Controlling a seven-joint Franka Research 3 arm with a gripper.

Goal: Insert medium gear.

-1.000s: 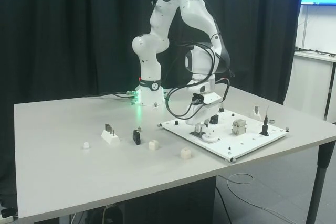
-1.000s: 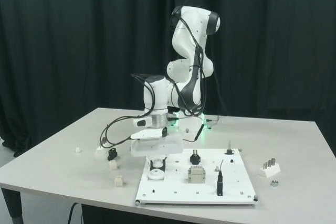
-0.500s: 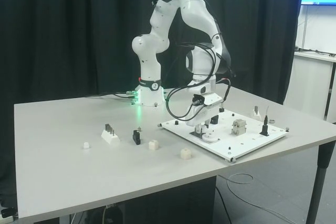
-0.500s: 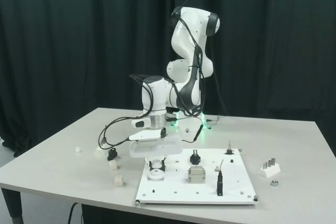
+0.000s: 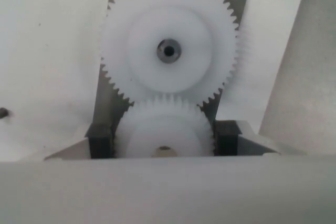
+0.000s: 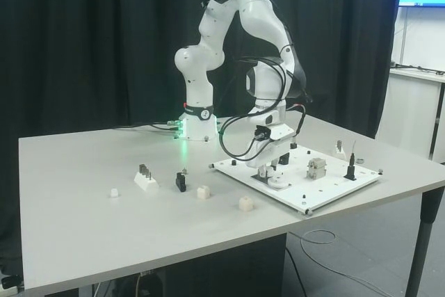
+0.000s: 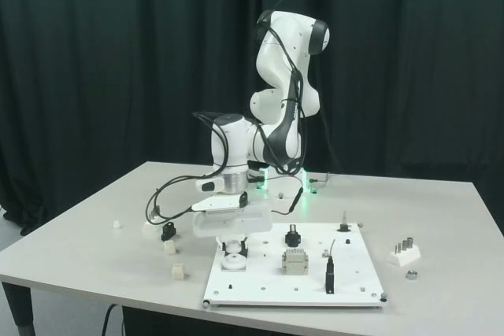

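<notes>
In the wrist view the white medium gear [image 5: 164,129] sits between my two black fingers [image 5: 100,140], its teeth meshing with the large white gear [image 5: 168,51] on its metal shaft. Both gears lie over a grey base plate [image 5: 107,98]. My gripper [image 5: 164,141] is shut on the medium gear. In the room views the gripper [image 6: 270,166] reaches down to the white assembly board [image 6: 327,186], just above the large gear [image 6: 279,181]. From the second room camera the gripper [image 7: 232,246] stands over the large gear [image 7: 232,262] at the corner of the board [image 7: 315,287].
On the board stand a grey metal block [image 6: 316,168] and a black upright part [image 6: 351,170]. Loose on the table are white blocks [image 6: 245,203], a small black part [image 6: 180,182] and a white holder with pins [image 6: 145,179]. Another pin holder [image 7: 405,252] lies beside the board.
The hand has shifted a little sideways over the board's gear corner, leftward in the second room view. The loose parts have not moved.
</notes>
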